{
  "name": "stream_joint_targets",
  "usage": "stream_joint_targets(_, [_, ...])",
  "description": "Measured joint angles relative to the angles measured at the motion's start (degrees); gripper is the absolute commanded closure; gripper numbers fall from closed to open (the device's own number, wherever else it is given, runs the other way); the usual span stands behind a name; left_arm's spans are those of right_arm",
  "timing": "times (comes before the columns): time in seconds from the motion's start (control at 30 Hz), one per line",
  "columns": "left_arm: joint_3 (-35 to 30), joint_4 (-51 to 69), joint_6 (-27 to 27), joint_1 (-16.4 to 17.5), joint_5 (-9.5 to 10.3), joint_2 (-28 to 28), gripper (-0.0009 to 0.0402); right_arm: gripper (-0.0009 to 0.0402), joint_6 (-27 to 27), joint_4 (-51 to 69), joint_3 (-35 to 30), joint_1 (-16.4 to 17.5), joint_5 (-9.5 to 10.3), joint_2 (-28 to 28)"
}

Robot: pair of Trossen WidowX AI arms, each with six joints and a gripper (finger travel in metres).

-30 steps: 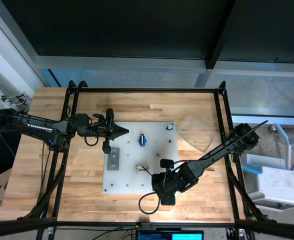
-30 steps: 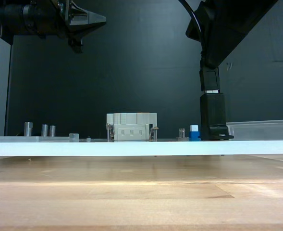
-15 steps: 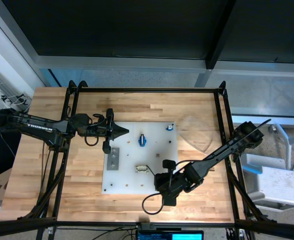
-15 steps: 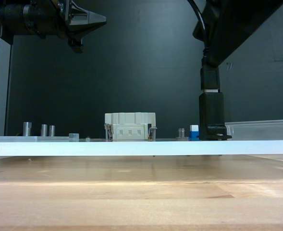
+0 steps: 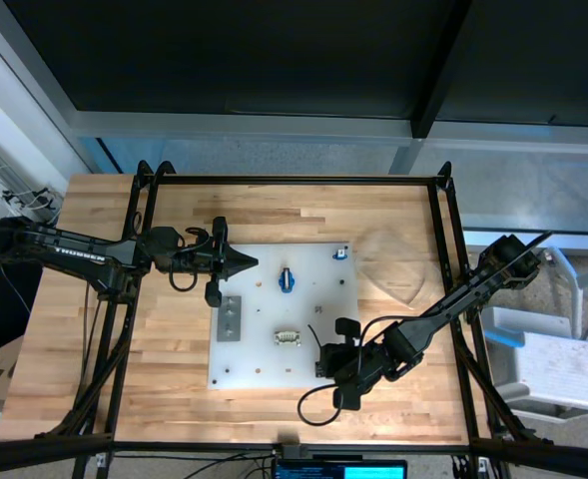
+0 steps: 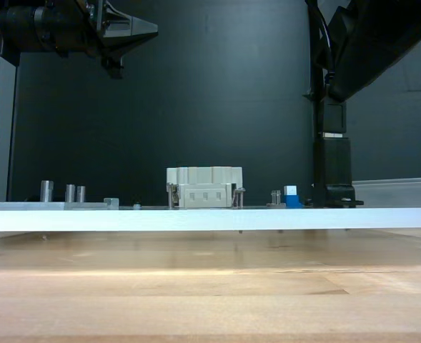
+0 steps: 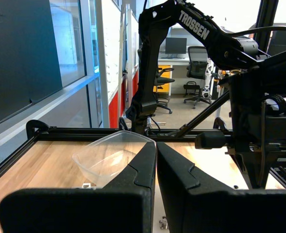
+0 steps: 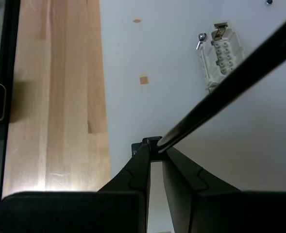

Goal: Remove the USB connector from the USB hub and place in the container

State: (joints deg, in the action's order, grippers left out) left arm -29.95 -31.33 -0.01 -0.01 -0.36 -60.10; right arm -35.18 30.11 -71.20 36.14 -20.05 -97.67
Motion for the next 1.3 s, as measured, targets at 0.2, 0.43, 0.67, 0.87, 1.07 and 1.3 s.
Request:
stream_joint_targets(0.2, [0.0, 0.0, 0.0, 0.0, 0.00, 0.0, 0.0392, 0.0393, 1.0, -0.1, 0.0, 0.0, 0.33, 0.0])
stream_joint_targets(0.43, [0.0, 0.0, 0.0, 0.0, 0.00, 0.0, 0.0392, 0.0393, 2.6, 5.1, -3.2, -0.3, 1.01, -1.1])
stream_joint_targets(0.67, [0.0, 0.0, 0.0, 0.0, 0.00, 0.0, 0.0392, 0.0393, 6.0, 11.7, -8.9, -1.2, 3.43, -3.7])
stream_joint_targets(0.87, [0.0, 0.0, 0.0, 0.0, 0.00, 0.0, 0.0392, 0.0393, 7.1, 12.8, -11.5, -1.9, 5.03, -5.7])
stream_joint_targets(1.07, [0.0, 0.0, 0.0, 0.0, 0.00, 0.0, 0.0392, 0.0393, 8.4, 16.3, -15.2, -2.3, 5.57, -7.8])
stream_joint_targets(1.3, [0.0, 0.0, 0.0, 0.0, 0.00, 0.0, 0.0392, 0.0393, 8.5, 17.4, -15.5, -2.4, 5.86, -7.9])
